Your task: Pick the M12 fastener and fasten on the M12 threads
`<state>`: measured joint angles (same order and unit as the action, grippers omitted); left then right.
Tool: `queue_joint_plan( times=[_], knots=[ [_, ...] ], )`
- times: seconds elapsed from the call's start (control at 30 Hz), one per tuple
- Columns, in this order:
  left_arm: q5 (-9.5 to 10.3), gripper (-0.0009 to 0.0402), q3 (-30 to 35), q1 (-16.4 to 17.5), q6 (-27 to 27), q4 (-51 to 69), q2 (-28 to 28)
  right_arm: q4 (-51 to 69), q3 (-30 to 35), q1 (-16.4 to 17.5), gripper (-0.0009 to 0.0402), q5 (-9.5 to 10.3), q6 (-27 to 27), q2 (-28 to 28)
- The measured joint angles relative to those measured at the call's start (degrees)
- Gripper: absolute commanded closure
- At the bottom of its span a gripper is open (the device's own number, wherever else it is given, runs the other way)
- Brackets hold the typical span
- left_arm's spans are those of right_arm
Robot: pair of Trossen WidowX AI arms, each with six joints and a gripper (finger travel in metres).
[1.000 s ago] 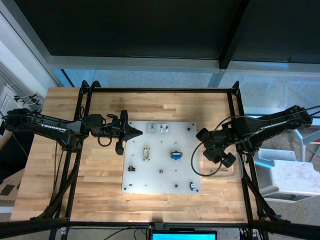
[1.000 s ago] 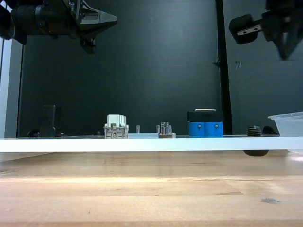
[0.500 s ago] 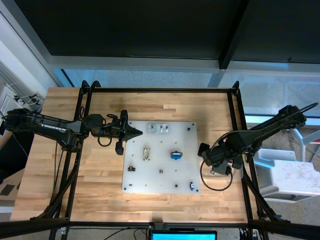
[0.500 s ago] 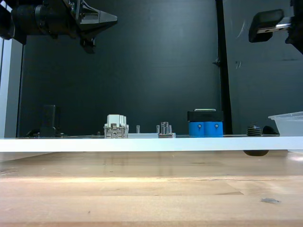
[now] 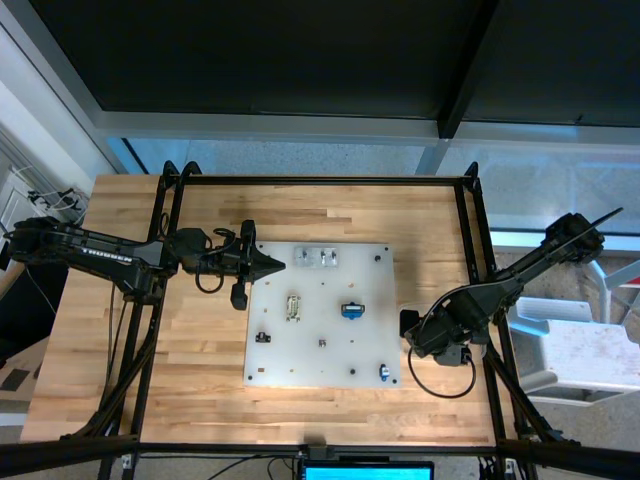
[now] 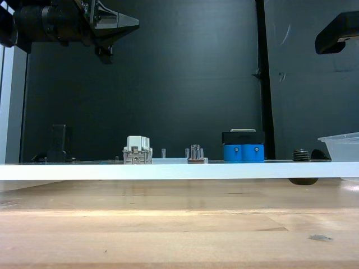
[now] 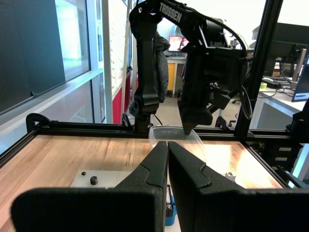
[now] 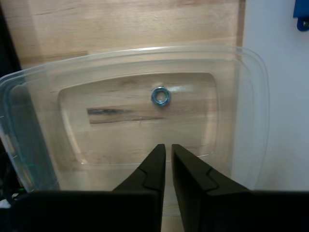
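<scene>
We take the step in hand to be the pick, and it turns on one relation: the nut (image 8: pixel 160 95) lies straight ahead of the right claw (image 8: pixel 168 146), beyond its tips and apart from them, very near the line of the gap between its fingers (image 8: pixel 149 179) and only slightly to one finger's side. It rests flat on the floor of the clear tray (image 8: pixel 43 113), alone there, its hole facing up at the claw (so it has no long axis to line up with; any pair of opposite flats should do). The tray stands on the worktop (image 5: pixel 200 400) just beside the board (image 5: pixel 300 350), on its right side. The right claw is released and carries nothing, though its fingers stand only a narrow slit apart, narrower than the nut; we judge they must spread wider before coming down around it.

The left claw (image 7: pixel 167 144) is clenched on nothing and hangs over the board's far left part, well apart from the tray, so the right arm is plainly the nearer one. The stud (image 6: pixel 302 153) shows bare ribs in the low view, in front of the tray, near the board's near right edge: nothing is fastened yet. Once gripped, the nut has a short way inward to reach it, we reckon.
</scene>
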<state>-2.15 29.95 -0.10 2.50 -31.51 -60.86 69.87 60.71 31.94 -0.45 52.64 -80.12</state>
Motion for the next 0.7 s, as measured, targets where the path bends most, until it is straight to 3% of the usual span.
queue_joint_plan(
  times=[0.1, 0.23, 0.37, 0.7],
  knots=[
    [0.02, 0.0393, 0.0, 0.0, 0.0, 0.0, 0.0, -1.2, -0.4, 0.1, 0.0312, -0.48, -1.1, 0.0],
    [0.00, 0.0393, 0.0, 0.0, 0.0, 0.0, 0.0, -2.5, -1.3, 1.4, 0.0262, -2.84, -2.8, 0.0],
    [0.02, 0.0393, 0.0, 0.0, 0.0, 0.0, 0.0, -4.6, -3.0, 2.2, 0.0226, -3.02, -3.0, 0.0],
    [0.02, 0.0393, 0.0, 0.0, 0.0, 0.0, 0.0, -9.1, -7.0, 2.8, 0.0204, -2.97, -8.9, -0.1]
  ],
)
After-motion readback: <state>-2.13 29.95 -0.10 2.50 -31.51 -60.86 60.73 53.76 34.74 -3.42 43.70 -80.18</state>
